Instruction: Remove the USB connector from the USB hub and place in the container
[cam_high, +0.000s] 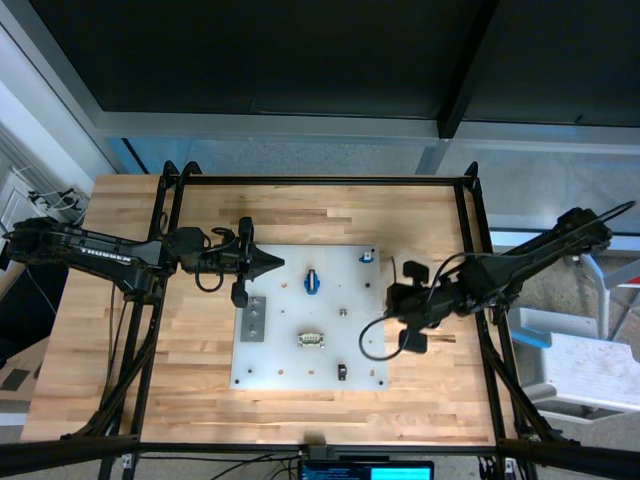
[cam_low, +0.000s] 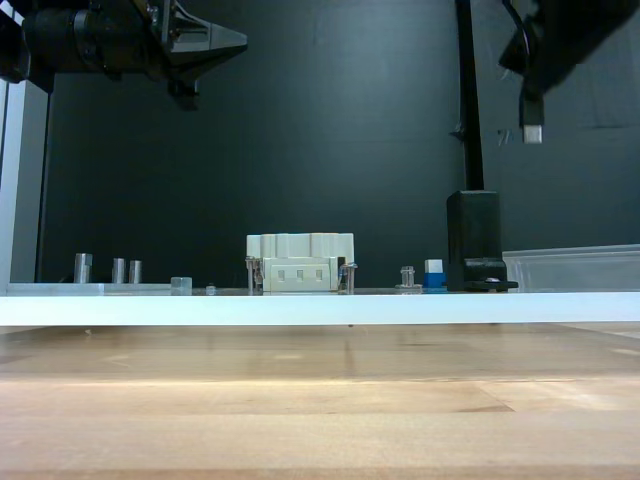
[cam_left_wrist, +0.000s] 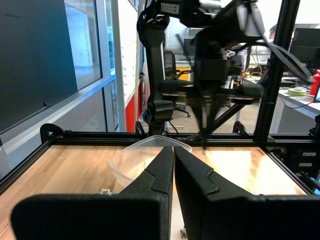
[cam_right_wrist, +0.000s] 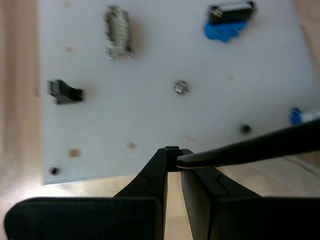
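The USB connector (cam_right_wrist: 235, 147) is being pinched by its plug between the clenched fingers of the right gripper (cam_right_wrist: 172, 156), its cable tail trailing sideways. It is being held in the air, well apart from the USB hub (cam_right_wrist: 63, 91) and near the container (cam_low: 575, 266). The left gripper (cam_high: 275, 263) is being held clenched on nothing above the white board's (cam_high: 280, 365) left side.

High and low views share the board (cam_high: 280, 360); wrist cameras look along jaws.
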